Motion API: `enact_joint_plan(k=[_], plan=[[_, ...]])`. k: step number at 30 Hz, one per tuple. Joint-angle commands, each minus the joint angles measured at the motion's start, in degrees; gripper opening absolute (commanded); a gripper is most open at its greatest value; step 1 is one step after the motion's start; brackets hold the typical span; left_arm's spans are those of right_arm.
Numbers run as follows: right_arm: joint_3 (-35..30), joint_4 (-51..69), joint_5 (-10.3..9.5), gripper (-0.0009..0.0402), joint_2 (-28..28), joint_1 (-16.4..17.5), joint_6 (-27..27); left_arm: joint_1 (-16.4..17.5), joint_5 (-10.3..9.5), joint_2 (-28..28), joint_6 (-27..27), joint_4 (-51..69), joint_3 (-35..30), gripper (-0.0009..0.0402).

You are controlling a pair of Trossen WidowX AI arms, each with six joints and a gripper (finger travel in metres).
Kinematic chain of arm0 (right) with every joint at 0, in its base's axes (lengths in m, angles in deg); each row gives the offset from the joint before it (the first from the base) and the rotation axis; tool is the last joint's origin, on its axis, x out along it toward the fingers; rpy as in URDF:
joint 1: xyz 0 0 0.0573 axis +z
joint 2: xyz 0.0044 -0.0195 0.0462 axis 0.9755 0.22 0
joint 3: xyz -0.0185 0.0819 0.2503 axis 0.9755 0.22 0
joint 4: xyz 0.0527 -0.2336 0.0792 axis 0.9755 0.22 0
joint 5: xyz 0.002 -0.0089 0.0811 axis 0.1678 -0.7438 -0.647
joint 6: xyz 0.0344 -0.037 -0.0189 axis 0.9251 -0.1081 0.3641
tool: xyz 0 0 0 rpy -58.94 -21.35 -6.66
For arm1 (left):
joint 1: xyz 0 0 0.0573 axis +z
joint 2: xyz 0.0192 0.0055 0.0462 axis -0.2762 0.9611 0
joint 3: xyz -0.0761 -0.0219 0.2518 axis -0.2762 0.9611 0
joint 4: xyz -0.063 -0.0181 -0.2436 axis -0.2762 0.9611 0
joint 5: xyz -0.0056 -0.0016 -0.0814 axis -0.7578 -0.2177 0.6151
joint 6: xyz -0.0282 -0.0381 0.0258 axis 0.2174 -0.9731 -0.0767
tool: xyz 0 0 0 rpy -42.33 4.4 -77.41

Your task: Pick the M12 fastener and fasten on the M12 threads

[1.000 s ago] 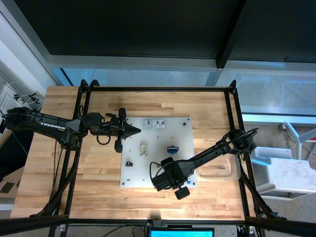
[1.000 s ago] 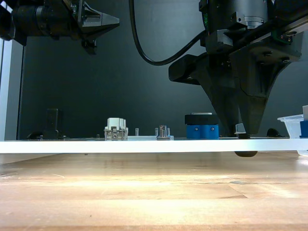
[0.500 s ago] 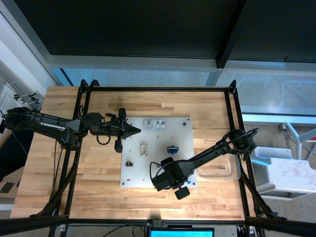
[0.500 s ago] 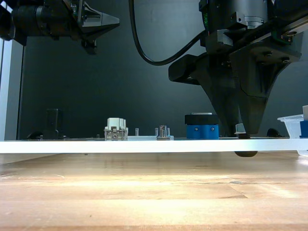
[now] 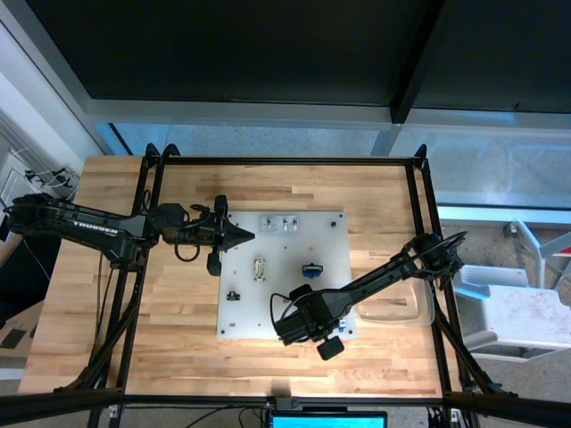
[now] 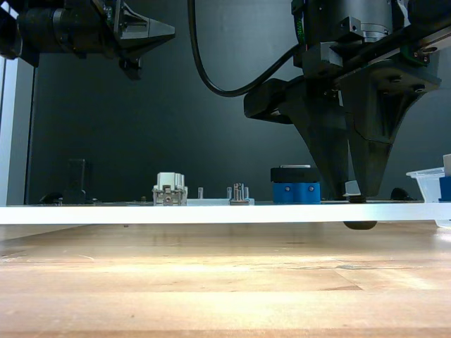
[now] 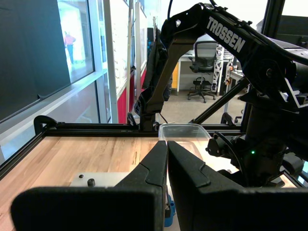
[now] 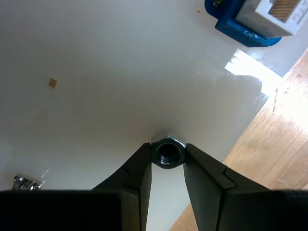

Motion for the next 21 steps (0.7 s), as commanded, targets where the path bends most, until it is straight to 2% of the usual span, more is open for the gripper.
enact_joint_plan(k=[1, 11, 21], plan=[[-0.2, 0.1, 0.09, 0.0032, -0.1, 0.1, 0.6, 0.0, 0.00, 0.0, 0.0, 0.0, 0.0, 0.0000], [-0.2, -0.7, -0.35, 0.0097, -0.4, 0.4, 2.1, 0.0, 0.00, 0.0, 0.0, 0.0, 0.0, 0.0000], [-0.9, -0.7, -1.42, 0.0122, -0.9, 0.5, 2.3, 0.0, 0.00, 0.0, 0.0, 0.0, 0.0, 0.0000]])
